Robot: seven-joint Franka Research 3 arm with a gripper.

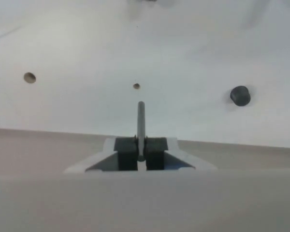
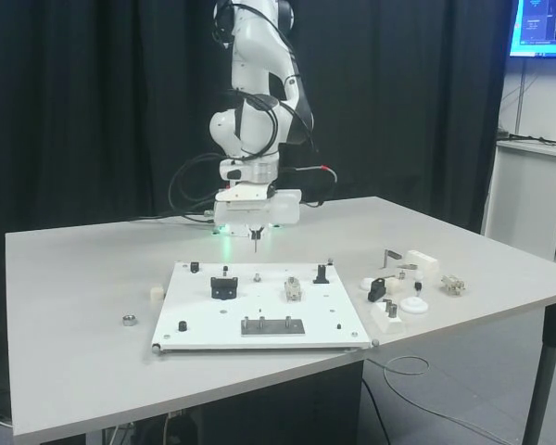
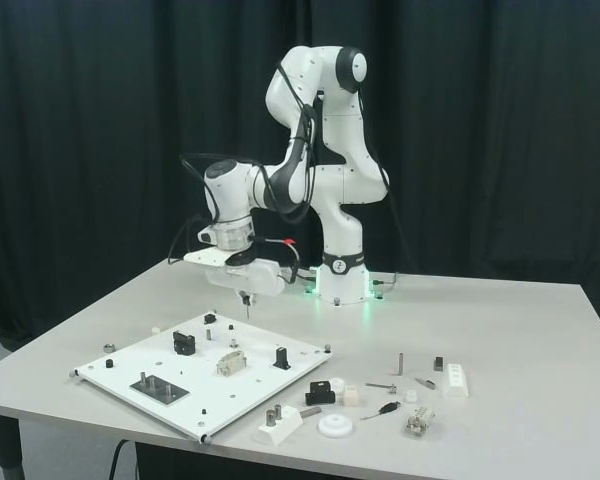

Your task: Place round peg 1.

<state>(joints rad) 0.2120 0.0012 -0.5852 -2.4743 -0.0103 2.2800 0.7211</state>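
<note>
In the wrist view the pincer (image 1: 141, 153) has its two black fingers (image 1: 126, 151) pressed onto a thin grey round peg (image 1: 141, 126), a slim straight rod that juts out past the fingertips at the centre of the frame. Beyond its tip lies the white board (image 1: 135, 43), with a small hole (image 1: 136, 86) just past the peg's end, a larger hole (image 1: 29, 77) at the left and a black knob (image 1: 240, 95) at the right.

In the first room view the white arm (image 2: 255, 83) stands at upper centre. The pincer (image 2: 256, 232) holds the peg (image 2: 256, 242) pointing down, above the far edge of the board (image 2: 204, 320), not touching it. The board lies on the grey bench (image 2: 74, 278); loose white and black parts (image 2: 398, 287) sit at the right. Black curtains (image 2: 93, 93) fill the background.

In the second room view the pincer (image 3: 245, 293) hangs left of centre, the peg (image 3: 246, 303) upright over the board's (image 3: 130, 360) far side. Small parts (image 3: 400, 390) are scattered on the bench (image 3: 520, 340) at lower right.
</note>
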